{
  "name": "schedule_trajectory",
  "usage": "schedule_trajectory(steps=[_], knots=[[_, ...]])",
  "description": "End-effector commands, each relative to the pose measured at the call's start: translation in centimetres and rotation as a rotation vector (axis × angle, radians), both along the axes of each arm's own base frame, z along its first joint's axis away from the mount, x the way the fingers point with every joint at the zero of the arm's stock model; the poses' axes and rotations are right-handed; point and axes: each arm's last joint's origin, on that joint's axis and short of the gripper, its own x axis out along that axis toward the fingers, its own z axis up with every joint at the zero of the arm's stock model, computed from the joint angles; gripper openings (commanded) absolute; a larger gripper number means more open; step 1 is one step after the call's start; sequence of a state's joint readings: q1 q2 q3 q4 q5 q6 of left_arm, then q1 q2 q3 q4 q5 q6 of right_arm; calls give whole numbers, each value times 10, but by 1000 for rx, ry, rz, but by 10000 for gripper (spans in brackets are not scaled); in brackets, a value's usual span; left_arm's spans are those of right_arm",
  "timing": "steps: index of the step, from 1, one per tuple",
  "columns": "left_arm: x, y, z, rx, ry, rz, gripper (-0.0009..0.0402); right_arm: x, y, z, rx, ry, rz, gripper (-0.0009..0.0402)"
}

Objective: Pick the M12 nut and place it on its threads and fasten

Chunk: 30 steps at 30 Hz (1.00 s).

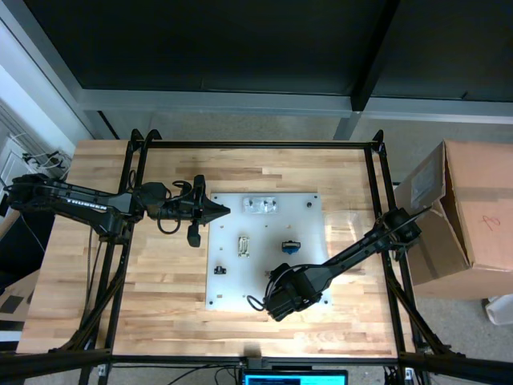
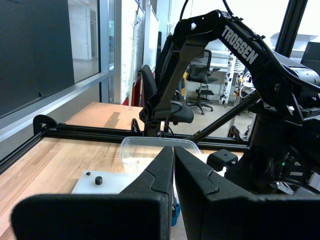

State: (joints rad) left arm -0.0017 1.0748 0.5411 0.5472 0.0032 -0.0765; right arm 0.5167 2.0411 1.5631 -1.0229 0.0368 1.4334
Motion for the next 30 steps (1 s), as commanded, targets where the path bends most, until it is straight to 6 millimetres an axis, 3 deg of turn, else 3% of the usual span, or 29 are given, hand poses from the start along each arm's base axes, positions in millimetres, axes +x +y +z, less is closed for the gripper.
schedule_trajectory(steps=[1,7,12,17,23,26,30], knots=[[0,0,0,0,0,0,0,-2,0,5,11,-5,3,187],[0,0,0,0,0,0,0,-4,-2,17,18,-28,59,211],[0,0,0,0,0,0,0,-11,-6,26,-20,-13,397,207],[0,0,0,0,0,0,0,-13,-7,26,-45,11,703,142],[0,0,0,0,0,0,0,-11,-7,22,-60,16,876,-3],[0,0,0,0,0,0,0,-10,-7,19,-68,25,907,14],[0,0,0,0,0,0,0,-10,-9,10,-73,10,908,3]])
